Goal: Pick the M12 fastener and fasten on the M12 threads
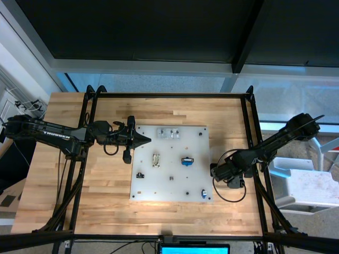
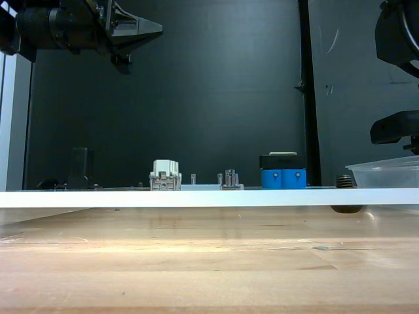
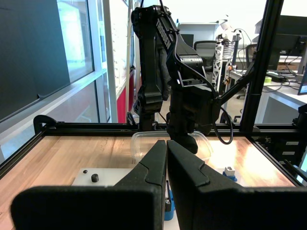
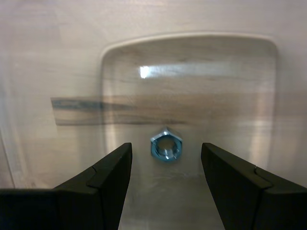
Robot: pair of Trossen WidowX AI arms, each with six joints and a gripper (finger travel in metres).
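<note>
The black stud (image 2: 344,180) stands bare at the right of the low view. Beyond it the right gripper (image 1: 229,179) hangs over the clear container (image 4: 192,96), fingers (image 4: 112,165) apart, the M12 nut (image 4: 166,146) lying flat between them. Farther, left of centre in the high view, the left gripper (image 1: 149,140) is closed.

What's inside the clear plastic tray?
A small silver hex nut, between the open right gripper fingers, which cover some floor. Shut left gripper hovers over white board's left edge.
</note>
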